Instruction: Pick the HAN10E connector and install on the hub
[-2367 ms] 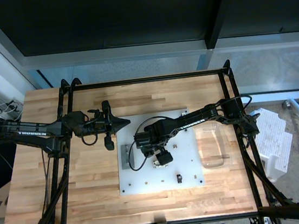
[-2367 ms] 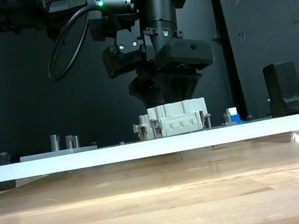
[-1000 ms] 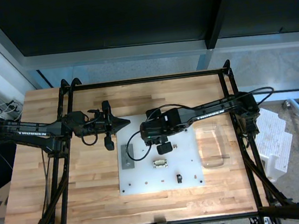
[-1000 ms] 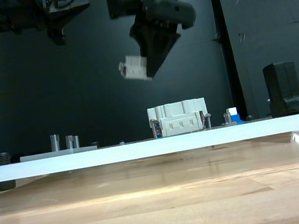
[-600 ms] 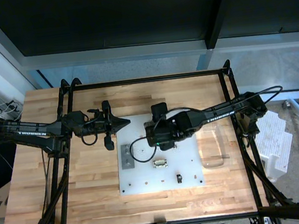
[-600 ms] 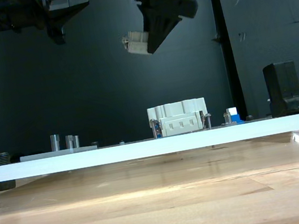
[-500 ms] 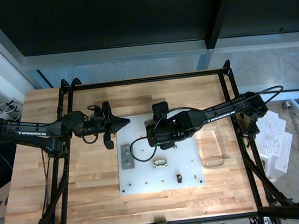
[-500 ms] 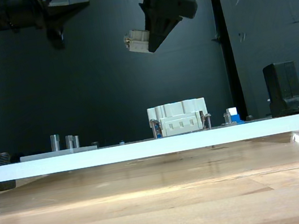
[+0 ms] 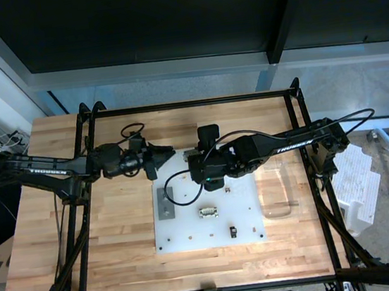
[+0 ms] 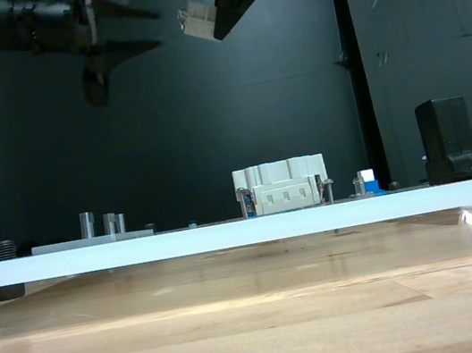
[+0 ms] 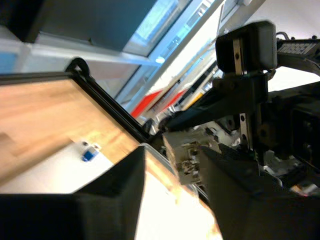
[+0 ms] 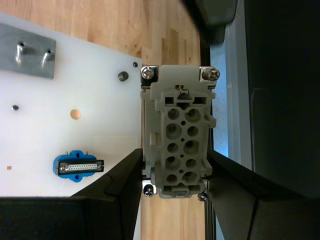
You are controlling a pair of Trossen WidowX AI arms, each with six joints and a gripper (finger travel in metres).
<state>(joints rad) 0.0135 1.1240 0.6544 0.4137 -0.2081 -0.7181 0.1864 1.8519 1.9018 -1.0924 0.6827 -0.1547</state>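
Both aloft — right tool [image 10: 216, 15] clamps HAN10E connector [image 12: 177, 135] (left tool [image 10: 152, 26] nearby, parted).

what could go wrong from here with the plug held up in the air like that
1. The right hand holds the plug tilted, high above the base; a slip would drop it onto the white plate.
2. The open left hand sits close beside it at similar height; the two could knock together.
3. Lowered without levelling, the plug may jam on the base.
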